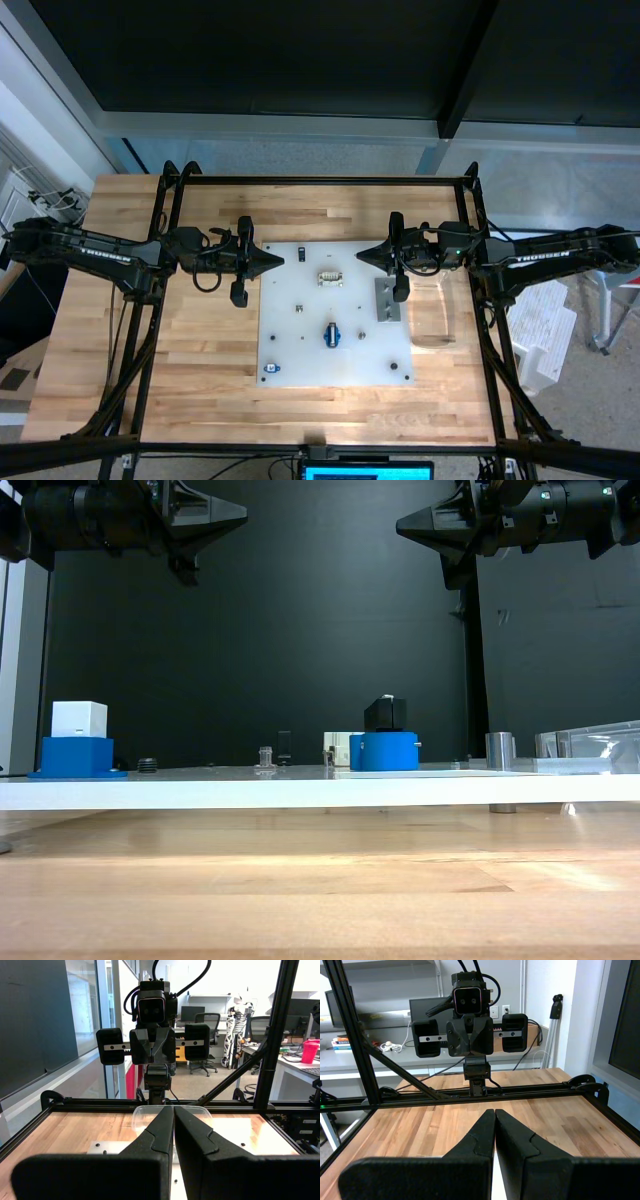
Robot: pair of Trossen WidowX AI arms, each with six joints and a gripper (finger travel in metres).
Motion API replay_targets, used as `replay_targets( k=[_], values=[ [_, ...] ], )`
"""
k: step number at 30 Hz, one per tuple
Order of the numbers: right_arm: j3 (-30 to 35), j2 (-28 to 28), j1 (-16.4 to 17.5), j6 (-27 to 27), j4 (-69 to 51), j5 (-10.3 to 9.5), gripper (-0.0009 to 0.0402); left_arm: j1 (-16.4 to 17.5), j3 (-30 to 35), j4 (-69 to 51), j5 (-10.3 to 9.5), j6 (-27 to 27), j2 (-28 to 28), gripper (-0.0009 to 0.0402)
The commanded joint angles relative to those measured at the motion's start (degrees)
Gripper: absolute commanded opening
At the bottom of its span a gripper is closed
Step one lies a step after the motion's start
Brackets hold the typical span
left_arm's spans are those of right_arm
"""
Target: Remove the 16mm cylinder and place in the container
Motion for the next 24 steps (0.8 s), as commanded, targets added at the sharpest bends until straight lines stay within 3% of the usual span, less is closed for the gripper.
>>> replay_targets(
  k=[1,11,12,13,14,24],
  values=[
    [0.0,0.0,0.02,0.02,-1.05,-0.02,0.0,0.04,0.0,0.0,0.02,0.02,0.02,0.0],
    [0.2,0.0,0.0,0.42,-1.18,-0.13,0.0,0.04,0.0,0.0,0.02,0.02,0.02,0.0],
    [0.44,0.0,0.02,1.84,-1.38,-0.44,0.0,0.02,0.0,0.0,0.02,0.02,0.02,0.0],
    [0.85,0.0,0.04,2.6,-1.79,-1.95,0.0,0.02,0.0,0.0,0.02,0.02,0.02,0.0],
    [1.53,0.0,0.07,3.1,-3.34,-2.97,0.0,0.04,0.0,0.0,0.02,0.02,0.02,0.0],
    [14.47,3.37,3.43,3.04,-36.37,-2.38,0.0,0.02,0.0,0.0,0.02,0.02,0.02,0.0]
  ],
)
